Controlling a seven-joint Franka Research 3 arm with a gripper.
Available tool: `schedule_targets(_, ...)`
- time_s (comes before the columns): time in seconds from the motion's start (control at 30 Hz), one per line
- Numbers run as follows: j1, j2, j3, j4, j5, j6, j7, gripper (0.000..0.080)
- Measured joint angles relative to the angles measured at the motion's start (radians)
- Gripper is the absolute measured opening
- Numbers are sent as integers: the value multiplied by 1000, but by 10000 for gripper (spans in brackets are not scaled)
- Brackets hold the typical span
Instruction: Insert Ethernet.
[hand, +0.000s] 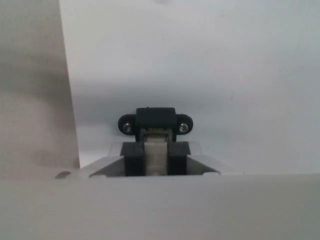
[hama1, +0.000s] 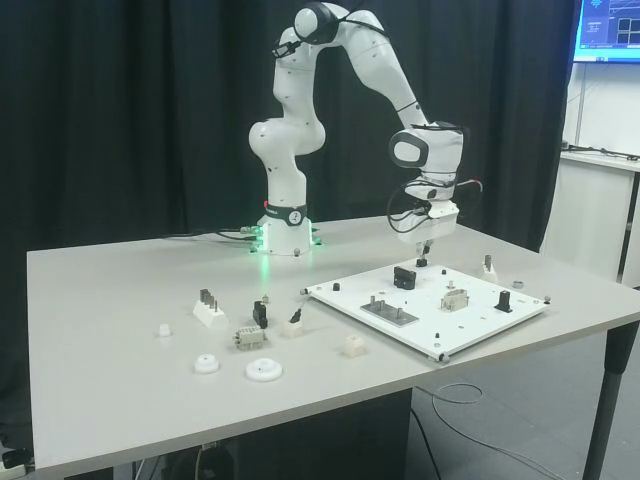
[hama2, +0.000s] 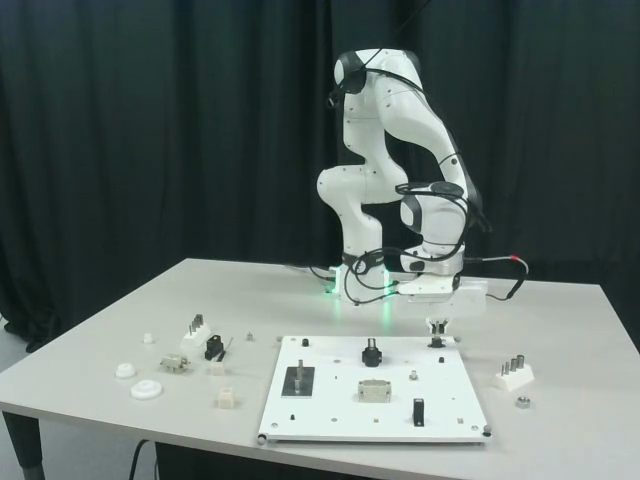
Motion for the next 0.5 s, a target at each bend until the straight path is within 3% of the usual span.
schedule_targets(0.4, 0, -5, 1, 6, -3, -18, -27, 91)
schedule_targets(0.43, 0, -8, 1, 9, -2, -26, -27, 291)
schedule_targets(0.5, -1, -17, 1, 16, -2, -48, -27, 291)
